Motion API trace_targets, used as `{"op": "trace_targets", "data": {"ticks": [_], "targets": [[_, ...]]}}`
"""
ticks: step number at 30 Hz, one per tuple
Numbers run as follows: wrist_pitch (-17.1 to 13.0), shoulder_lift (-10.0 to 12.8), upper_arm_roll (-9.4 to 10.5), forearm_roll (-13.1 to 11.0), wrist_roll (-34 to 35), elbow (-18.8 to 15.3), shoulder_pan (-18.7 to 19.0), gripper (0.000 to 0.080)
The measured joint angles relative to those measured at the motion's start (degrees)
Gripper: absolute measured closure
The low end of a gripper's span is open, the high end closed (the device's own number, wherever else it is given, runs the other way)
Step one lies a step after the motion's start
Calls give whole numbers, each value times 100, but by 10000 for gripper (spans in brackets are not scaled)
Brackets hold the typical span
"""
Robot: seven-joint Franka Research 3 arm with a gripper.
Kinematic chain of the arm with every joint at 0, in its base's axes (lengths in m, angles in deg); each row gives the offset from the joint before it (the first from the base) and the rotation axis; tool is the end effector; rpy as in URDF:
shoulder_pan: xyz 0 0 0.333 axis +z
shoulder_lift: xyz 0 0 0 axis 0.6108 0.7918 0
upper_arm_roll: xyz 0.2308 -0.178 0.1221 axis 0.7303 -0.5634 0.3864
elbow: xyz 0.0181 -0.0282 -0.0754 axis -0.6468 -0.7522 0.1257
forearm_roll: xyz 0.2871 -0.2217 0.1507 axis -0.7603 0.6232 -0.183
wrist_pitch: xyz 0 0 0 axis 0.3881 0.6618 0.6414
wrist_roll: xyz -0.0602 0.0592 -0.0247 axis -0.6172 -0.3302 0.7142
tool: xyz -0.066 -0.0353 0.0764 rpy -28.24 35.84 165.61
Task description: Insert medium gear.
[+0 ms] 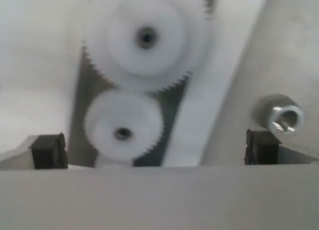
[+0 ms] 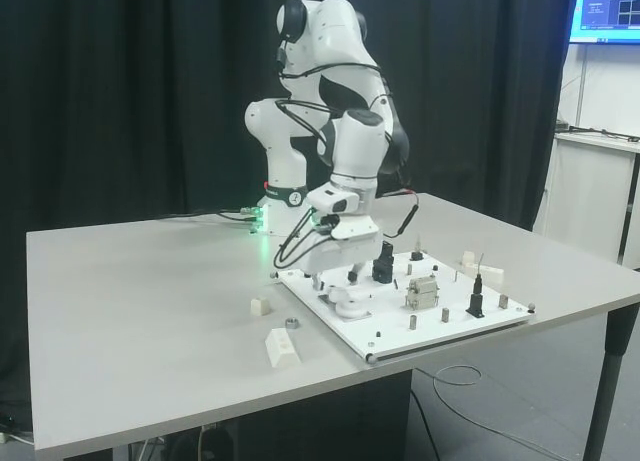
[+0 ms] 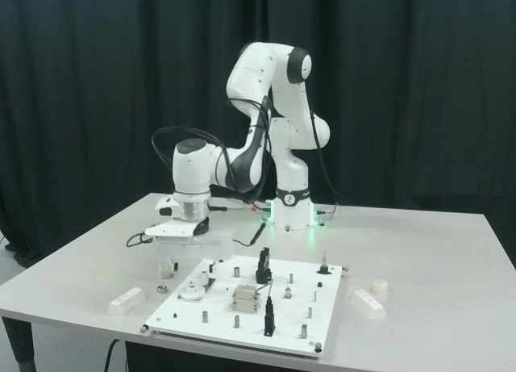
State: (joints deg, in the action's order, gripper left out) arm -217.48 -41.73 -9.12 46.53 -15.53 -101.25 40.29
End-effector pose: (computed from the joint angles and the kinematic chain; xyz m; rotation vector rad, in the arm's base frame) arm 0.5892 -0.1443 0.2446 2.9162 -0.8273 -0.0702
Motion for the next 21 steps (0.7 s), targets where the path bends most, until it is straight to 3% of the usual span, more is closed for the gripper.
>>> {"op": "trace_targets", "data": {"ticks": [9,21], "targets": [[6,-93,-246,0,1,15,-3,3],[-49,-35,-252,-49,1,13,-16,3]]}}
